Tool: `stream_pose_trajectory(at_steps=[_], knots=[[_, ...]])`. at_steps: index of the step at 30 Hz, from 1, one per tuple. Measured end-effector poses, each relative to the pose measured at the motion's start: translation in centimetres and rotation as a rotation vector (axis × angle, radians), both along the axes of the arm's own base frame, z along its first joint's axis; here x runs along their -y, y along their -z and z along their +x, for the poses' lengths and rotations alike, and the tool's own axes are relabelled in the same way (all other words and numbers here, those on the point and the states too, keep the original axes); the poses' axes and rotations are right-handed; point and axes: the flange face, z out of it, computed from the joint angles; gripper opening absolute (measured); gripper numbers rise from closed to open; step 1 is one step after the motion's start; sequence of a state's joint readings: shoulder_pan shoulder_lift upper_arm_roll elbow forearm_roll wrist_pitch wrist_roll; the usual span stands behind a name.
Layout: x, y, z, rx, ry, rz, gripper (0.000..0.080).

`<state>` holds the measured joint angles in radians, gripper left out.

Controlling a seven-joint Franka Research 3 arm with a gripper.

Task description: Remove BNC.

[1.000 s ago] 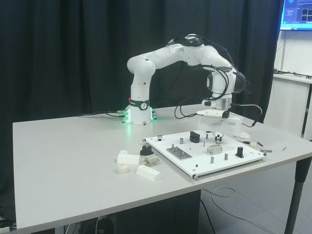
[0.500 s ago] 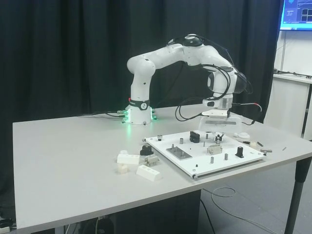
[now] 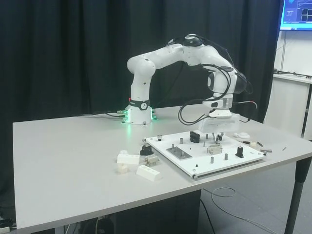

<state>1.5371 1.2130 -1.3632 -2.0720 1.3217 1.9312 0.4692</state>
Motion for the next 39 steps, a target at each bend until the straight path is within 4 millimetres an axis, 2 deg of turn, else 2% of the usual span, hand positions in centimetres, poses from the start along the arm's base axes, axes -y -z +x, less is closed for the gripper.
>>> stream_pose_trajectory(at_steps=[22, 39], knots=[[0.13, -0.01, -0.06, -0.008, -0.473, -0.002, 0.0125], [0.18, -0.1, -0.09, -0.011, -0.659, -0.004, 0.0124]])
